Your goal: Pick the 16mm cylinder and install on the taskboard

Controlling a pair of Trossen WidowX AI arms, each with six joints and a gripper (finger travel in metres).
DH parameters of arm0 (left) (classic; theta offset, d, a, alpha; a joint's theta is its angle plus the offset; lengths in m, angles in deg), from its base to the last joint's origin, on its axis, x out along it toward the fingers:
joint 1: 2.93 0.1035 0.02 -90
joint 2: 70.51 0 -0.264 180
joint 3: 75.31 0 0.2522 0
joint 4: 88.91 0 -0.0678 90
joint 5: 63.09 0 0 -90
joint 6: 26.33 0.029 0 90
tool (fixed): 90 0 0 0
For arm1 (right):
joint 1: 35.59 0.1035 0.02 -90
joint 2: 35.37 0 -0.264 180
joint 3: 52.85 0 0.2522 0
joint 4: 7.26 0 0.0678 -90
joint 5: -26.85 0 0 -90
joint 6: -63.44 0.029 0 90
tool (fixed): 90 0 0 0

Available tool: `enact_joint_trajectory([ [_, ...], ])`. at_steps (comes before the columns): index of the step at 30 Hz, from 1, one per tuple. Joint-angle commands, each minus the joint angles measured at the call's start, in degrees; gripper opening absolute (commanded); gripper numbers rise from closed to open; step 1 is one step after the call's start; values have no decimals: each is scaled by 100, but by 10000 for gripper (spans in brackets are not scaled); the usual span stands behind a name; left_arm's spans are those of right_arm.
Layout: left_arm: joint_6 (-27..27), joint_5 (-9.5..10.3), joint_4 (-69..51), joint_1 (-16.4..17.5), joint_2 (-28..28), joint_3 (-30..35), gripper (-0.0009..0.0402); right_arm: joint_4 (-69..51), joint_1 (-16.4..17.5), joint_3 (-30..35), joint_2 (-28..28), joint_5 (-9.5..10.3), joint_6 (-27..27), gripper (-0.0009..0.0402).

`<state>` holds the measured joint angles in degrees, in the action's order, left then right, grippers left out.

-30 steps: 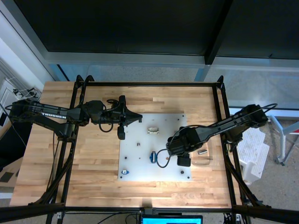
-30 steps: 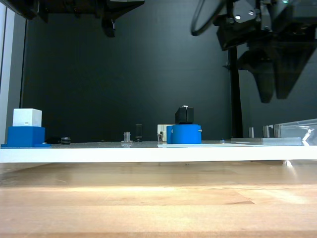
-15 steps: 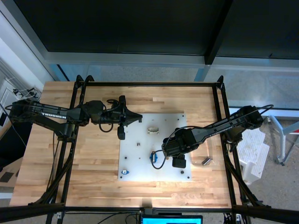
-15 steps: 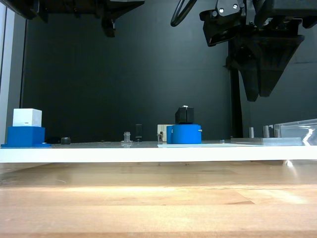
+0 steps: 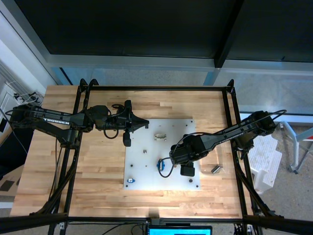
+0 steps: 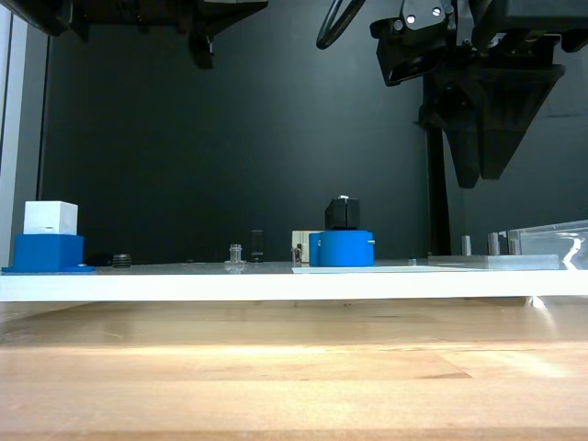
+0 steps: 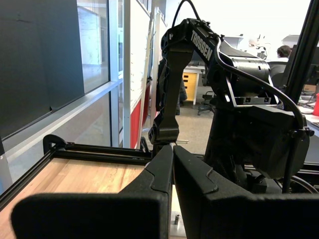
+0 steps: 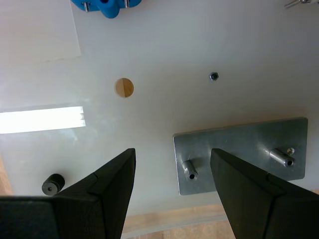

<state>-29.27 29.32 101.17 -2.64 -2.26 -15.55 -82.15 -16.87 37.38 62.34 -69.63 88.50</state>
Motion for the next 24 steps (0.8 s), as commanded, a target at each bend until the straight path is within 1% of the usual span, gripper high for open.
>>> enact_joint_trajectory([
  [1,0,0,0,0,0,2,0,11,48,-109,-138,0,13,208],
  [9,0,0,0,0,0,2,0,13,339,-737,-737,-7,160,208],
  [20,0,-2,2,0,0,2,0,13,1025,-1998,-1943,15,164,208],
  [21,0,0,0,0,0,2,0,11,1080,-2109,-2048,52,188,208],
  [24,0,-2,2,0,0,2,0,9,1285,-2430,-2347,61,365,208],
])
